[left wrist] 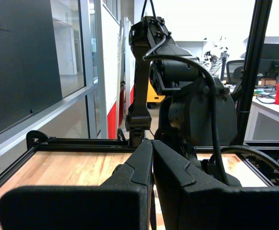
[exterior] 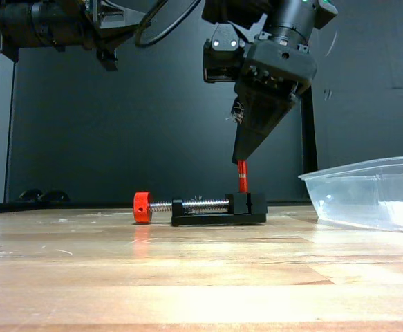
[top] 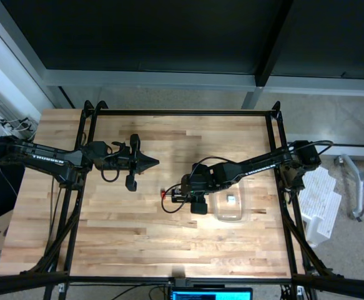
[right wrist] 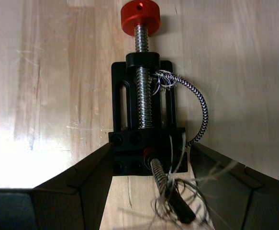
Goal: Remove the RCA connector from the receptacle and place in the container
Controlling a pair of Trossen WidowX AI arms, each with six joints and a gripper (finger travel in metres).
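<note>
The receptacle (exterior: 218,207), a black block with a red knob at one end, lies on the wooden table (top: 138,237). The RCA connector (exterior: 242,176) stands upright in it, a thin red plug with a frayed braided wire (right wrist: 199,108). My right gripper (exterior: 240,158) hangs point-down right over the plug. In the right wrist view its fingers (right wrist: 94,175) are spread to either side of the connector (right wrist: 149,154), open and not touching it. The clear container (exterior: 353,180) sits just right of the block. My left gripper (top: 150,162) hovers to the left, shut on nothing.
A small pale cube (top: 231,199) lies inside the container (top: 243,211). A black metal frame (top: 182,113) borders the table. The receptacle (top: 177,195) sits mid-table, partly under the right arm (top: 256,165).
</note>
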